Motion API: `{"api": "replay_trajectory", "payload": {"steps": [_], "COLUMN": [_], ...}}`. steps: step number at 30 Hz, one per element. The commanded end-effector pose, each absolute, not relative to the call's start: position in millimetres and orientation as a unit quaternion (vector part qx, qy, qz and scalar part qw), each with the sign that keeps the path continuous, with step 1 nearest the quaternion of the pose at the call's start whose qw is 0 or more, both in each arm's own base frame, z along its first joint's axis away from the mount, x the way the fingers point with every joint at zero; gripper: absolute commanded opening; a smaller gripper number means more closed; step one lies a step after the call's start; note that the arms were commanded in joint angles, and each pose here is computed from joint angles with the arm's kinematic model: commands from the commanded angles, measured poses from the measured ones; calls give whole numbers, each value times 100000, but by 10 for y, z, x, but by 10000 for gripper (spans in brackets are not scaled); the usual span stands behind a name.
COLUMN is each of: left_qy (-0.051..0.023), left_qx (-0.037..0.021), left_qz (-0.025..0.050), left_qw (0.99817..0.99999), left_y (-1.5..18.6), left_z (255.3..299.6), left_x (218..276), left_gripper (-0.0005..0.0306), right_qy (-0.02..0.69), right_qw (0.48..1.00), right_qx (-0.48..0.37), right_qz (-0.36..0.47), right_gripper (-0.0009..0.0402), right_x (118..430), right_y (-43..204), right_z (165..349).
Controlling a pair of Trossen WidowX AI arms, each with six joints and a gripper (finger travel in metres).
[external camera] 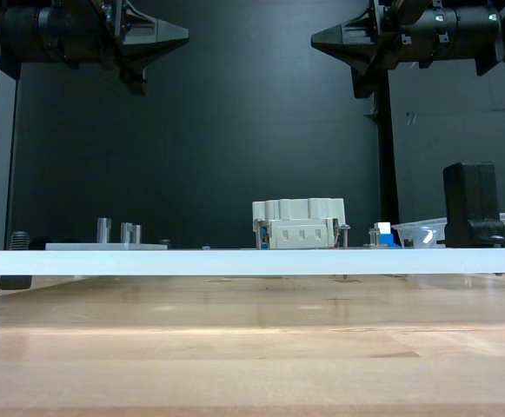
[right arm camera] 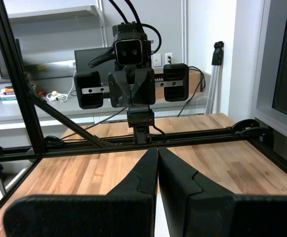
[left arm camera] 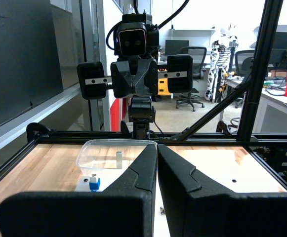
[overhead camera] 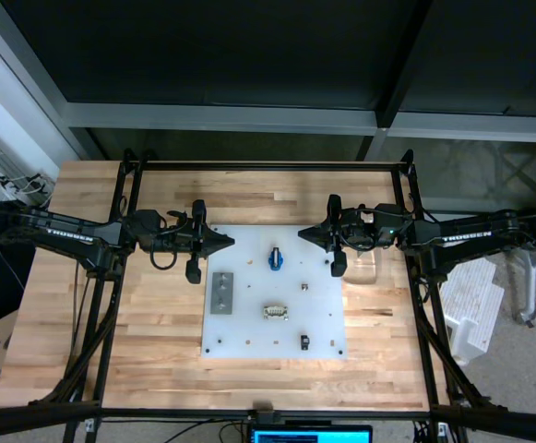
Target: Pick the 16mm bar and install on taskboard
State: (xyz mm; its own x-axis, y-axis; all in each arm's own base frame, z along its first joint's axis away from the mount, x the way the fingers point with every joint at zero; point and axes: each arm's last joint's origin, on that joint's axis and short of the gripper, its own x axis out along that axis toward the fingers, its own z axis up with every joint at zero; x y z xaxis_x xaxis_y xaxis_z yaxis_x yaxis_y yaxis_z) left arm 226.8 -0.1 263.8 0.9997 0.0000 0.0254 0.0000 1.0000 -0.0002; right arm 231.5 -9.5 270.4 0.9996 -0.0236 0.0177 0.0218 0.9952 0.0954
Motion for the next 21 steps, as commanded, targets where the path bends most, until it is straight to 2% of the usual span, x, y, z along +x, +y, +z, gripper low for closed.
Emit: {"api": "replay_trajectory", "payload": {"steps": [1, 12, 14, 17, 21], "left_qy": [-1287, -1287, -1287, -1287, -1287], "left_qx": [-10, -10, -10, -10, -10], "left_qz": [19, 19, 38, 38, 38], "left_qw": [99992, 99992, 99992, 99992, 99992], "left_y": [0, 0, 1, 1, 1], "left_z": [2639, 2639, 2639, 2639, 2639], "left_x": [2268, 2268, 2268, 2268, 2268], "left_gripper": [0, 0, 0, 0, 0], "right_qy": [-962, -827, -377, 3594, 13005], "right_qw": [99873, 99872, 99753, 99660, 98844], "right_qx": [4804, 4865, 7009, 7410, 7407], "right_qz": [-1137, -1105, -337, -357, -2437], "right_gripper": [0, 0, 0, 0, 0], "right_x": [2315, 2315, 2311, 2306, 2297], "right_y": [-95, -94, -90, -94, -102], "right_z": [2704, 2701, 2706, 2751, 2844]}}
